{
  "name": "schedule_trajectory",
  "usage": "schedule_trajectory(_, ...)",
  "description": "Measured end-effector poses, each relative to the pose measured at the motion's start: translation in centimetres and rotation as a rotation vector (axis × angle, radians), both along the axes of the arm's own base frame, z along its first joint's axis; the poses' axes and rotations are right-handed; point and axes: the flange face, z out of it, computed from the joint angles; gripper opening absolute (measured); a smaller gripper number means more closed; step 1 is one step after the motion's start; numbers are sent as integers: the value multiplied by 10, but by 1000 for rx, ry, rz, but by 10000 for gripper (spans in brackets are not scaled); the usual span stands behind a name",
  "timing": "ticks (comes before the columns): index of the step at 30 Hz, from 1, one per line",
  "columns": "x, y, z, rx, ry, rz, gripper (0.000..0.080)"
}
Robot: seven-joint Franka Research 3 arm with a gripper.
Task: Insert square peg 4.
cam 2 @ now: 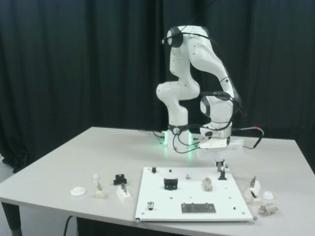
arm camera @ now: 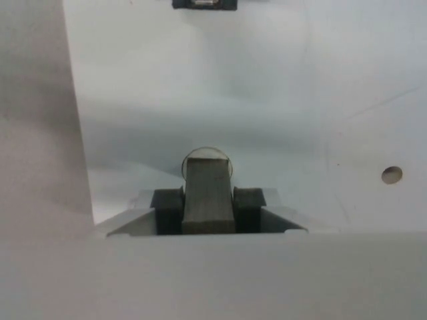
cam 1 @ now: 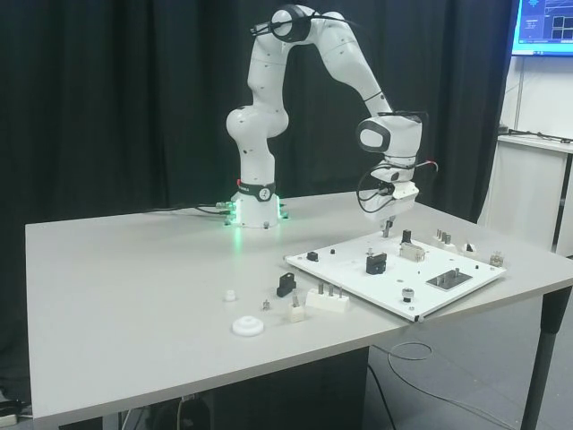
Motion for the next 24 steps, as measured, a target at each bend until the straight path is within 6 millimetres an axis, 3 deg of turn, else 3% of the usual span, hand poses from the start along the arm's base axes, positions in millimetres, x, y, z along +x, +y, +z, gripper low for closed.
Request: schedule_trajectory(24, -4, 0, -2, -14, 18, -26, 154)
